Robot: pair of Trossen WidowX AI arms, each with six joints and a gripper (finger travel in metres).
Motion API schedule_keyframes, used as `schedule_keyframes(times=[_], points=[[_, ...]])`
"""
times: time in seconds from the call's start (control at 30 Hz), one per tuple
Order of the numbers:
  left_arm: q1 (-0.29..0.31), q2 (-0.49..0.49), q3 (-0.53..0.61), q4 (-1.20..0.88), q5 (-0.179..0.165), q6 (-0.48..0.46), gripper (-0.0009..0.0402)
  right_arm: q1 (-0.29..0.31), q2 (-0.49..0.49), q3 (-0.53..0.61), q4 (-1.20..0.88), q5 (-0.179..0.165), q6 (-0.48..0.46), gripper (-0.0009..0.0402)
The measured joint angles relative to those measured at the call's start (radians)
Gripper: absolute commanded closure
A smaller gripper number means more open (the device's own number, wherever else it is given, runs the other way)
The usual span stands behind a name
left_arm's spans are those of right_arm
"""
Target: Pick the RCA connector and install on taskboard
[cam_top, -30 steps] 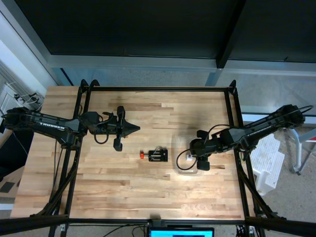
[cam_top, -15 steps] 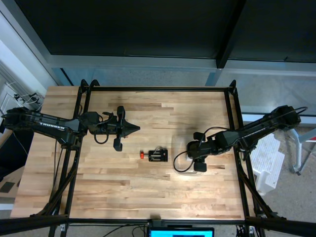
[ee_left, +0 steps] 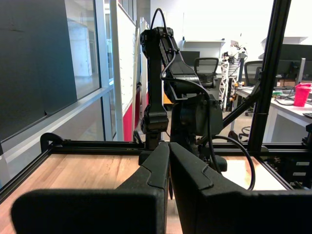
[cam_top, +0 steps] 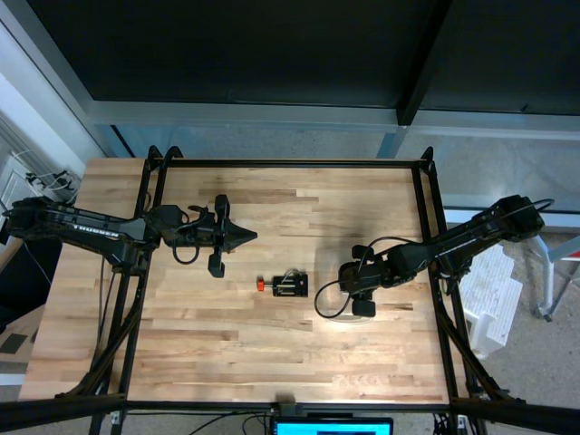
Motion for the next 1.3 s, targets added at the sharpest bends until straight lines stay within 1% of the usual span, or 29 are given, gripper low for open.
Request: schedule_keyframes(times=[0.23, 0.5, 0.9, 1.3], points=[[0.0, 0.0, 0.0, 0.0, 0.0, 0.0, 0.0393, 0.0, 0.014, 0.0, 0.007, 0.0, -0.015, 0.0251], [0.0, 0.0, 0.0, 0.0, 0.0, 0.0, 0.0393, 0.0, 0.014, 0.0, 0.002, 0.0, -0.016, 0.0269], [0.0, 0.0, 0.0, 0.0, 0.0, 0.0, 0.0393, 0.0, 0.014, 0.0, 0.006, -0.003, -0.015, 0.0312], [0.0, 0.0, 0.0, 0.0, 0.0, 0.0, 0.0393, 0.0, 0.013, 0.0, 0.005, -0.004, -0.015, 0.0374]])
